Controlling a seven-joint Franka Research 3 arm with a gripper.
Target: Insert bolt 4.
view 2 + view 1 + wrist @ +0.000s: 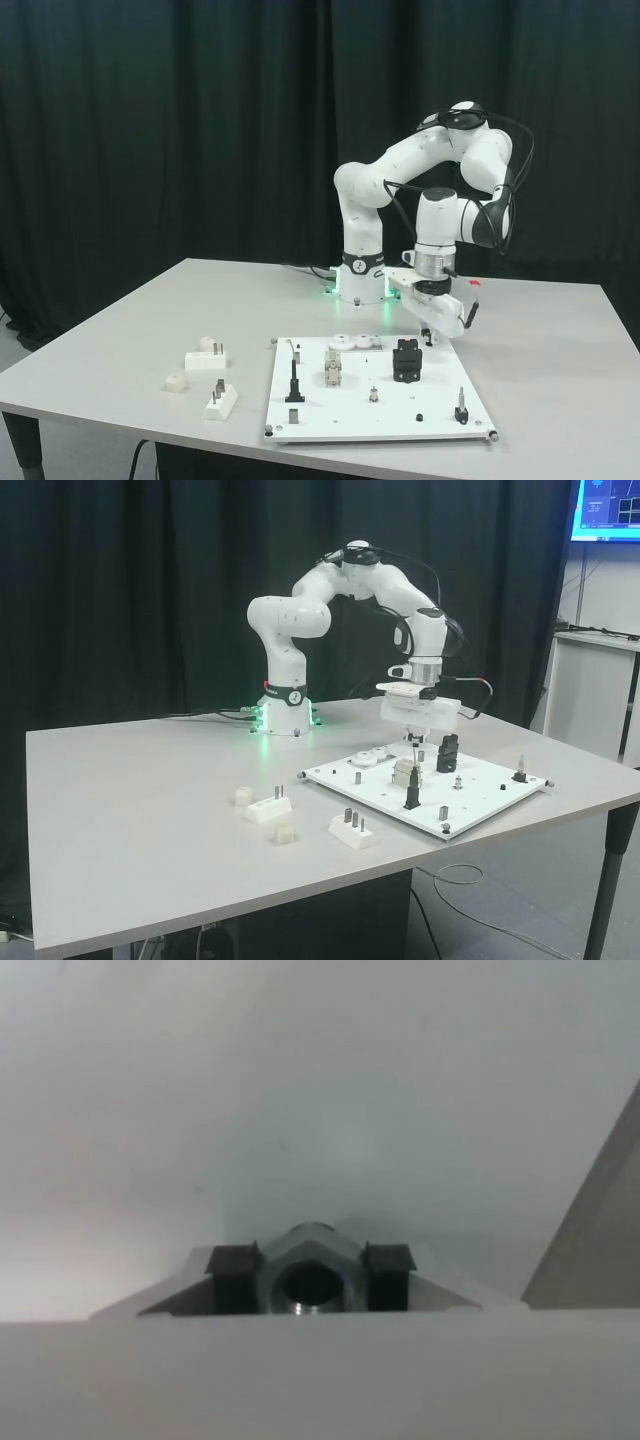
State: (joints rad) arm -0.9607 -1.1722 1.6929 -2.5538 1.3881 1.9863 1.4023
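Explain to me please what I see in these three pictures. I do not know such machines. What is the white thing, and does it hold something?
The white thing is a robot arm bolted on a grey table. Two pictures come from cameras in the room; the close one comes from a camera on the arm's wrist, looking down past its gripper. There the two black jaws stand closed on a grey hexagonal bolt. On the table lies a white board with small fixtures, and beside it a few small white blocks with pins. The gripper hangs above the board.
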